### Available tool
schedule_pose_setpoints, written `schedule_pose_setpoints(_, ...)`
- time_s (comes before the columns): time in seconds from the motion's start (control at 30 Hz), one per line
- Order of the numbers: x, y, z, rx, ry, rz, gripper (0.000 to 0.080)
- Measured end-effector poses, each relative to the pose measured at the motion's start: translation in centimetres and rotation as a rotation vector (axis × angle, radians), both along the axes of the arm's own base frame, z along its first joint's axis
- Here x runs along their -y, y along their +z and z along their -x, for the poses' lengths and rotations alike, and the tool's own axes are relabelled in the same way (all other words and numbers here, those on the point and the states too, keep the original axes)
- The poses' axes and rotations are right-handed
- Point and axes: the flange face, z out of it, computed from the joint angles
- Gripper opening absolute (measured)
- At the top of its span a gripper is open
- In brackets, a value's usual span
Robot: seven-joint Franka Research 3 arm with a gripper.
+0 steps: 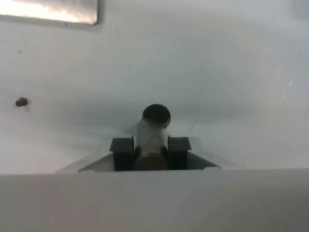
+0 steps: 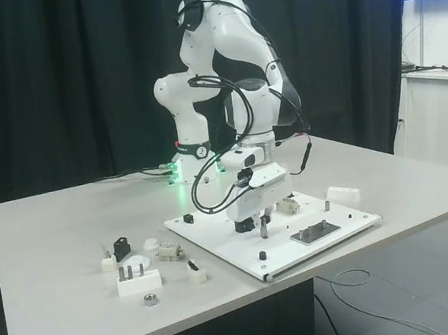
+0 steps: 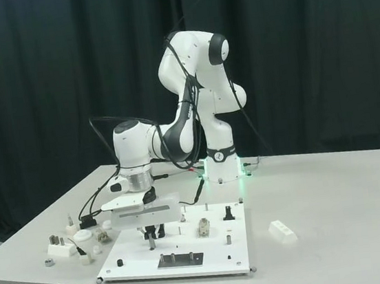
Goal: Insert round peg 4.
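Note:
My gripper [image 1: 150,153] is shut on a grey round peg [image 1: 153,126], which sticks out past the black fingers [image 1: 122,152] with its dark end facing the white board [image 1: 231,87]. In the first room view the gripper [image 2: 260,219] hangs over the middle of the board [image 2: 331,240], and the peg [image 2: 262,228] points straight down with its tip just above the surface. The second room view shows the same peg [image 3: 152,243] under the gripper [image 3: 150,233], over the board's [image 3: 218,260] left half. I cannot see the hole under the peg.
A grey metal plate [image 2: 310,233] [image 3: 180,259] [image 1: 53,12] with short pins lies on the board near its front edge. A small black knob [image 1: 21,102] [image 3: 119,263] stands nearby. Loose parts and a white holder [image 2: 137,278] [image 3: 61,249] lie off the board; a white block [image 2: 342,194] [image 3: 283,231] rests at the other side.

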Motion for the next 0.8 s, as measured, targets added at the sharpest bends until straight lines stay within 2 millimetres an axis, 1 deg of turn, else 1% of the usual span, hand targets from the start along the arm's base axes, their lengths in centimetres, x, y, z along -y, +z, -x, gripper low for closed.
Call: schedule_pose_setpoints(0.8, 0.04, -0.27, -0.28, 0.027, 0.016, 0.006, 0.0145)
